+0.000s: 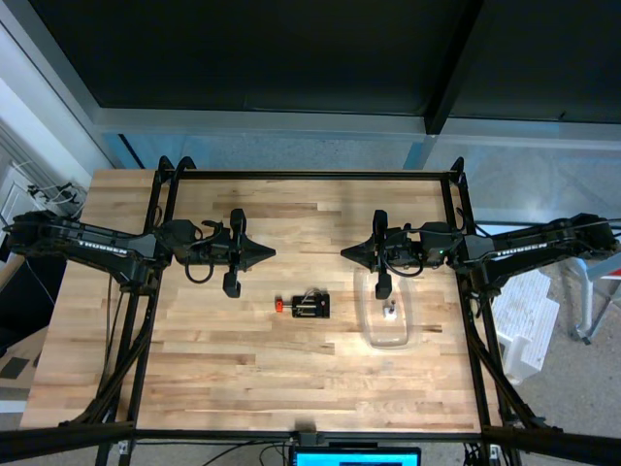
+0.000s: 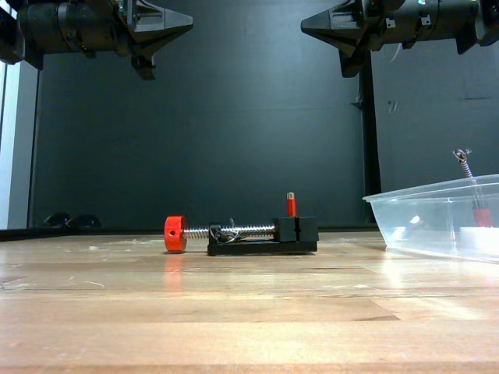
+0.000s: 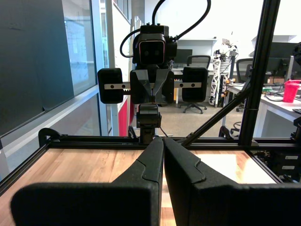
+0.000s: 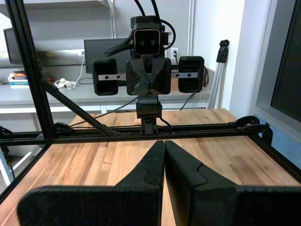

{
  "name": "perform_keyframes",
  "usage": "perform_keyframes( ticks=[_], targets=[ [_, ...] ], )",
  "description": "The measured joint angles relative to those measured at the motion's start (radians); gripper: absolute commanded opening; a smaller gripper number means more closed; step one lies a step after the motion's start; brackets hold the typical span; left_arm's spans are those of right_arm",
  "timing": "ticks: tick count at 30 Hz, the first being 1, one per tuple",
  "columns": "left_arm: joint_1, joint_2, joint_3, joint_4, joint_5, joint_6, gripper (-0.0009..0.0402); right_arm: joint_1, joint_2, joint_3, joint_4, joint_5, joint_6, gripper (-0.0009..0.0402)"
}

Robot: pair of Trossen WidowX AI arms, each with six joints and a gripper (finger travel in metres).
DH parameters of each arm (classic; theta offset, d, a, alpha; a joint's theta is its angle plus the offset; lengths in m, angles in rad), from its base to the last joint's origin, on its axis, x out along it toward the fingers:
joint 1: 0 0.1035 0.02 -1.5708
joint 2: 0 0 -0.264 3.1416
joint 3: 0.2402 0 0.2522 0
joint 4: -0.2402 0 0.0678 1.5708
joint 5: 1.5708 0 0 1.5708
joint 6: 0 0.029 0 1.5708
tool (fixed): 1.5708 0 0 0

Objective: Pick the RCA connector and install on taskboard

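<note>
Picking is not yet being started: left gripper (image 1: pixel 269 253) and right gripper (image 1: pixel 346 253) are being held high, fingers together, empty. The tiny silvery RCA connector (image 1: pixel 389 312) is being kept in the clear plastic tray (image 1: pixel 374 335), right of the black red-knobbed taskboard (image 1: pixel 309 307); opening and lowering the right gripper is probably being called for next.

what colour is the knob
Red-orange knob, clearest in low view. Left gripper and right gripper hover shut above.
</note>
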Motion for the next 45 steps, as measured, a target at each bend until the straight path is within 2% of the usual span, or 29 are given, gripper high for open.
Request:
perform_keyframes(
  ticks=[9, 14, 25, 38, 45],
  targets=[
    [0.0, 0.0, 0.0, 0.0, 0.0, 0.0, 0.0, 0.0, 0.0, 0.0, 0.0, 0.0, 0.0, 0.0],
    [0.0, 0.0, 0.0, 0.0, 0.0, 0.0, 0.0, 0.0, -0.006, 0.003, -0.019, -0.03, 0.018, 0.0],
    [0.0, 0.0, 0.0, 0.0, 0.0, 0.0, 0.0, 0.013, -0.075, 0.113, -0.461, -0.03, 0.045, 0.0],
    [0.0, 0.0, 0.0, 0.0, 0.0, 0.0, 0.0, 0.115, -0.082, 0.233, -0.926, -0.027, 0.084, 0.0],
    [0.0, 0.0, 0.0, 0.0, 0.0, 0.0, 0.0, 0.137, -0.084, 0.272, -1.083, -0.024, 0.104, 0.0]
  ],
)
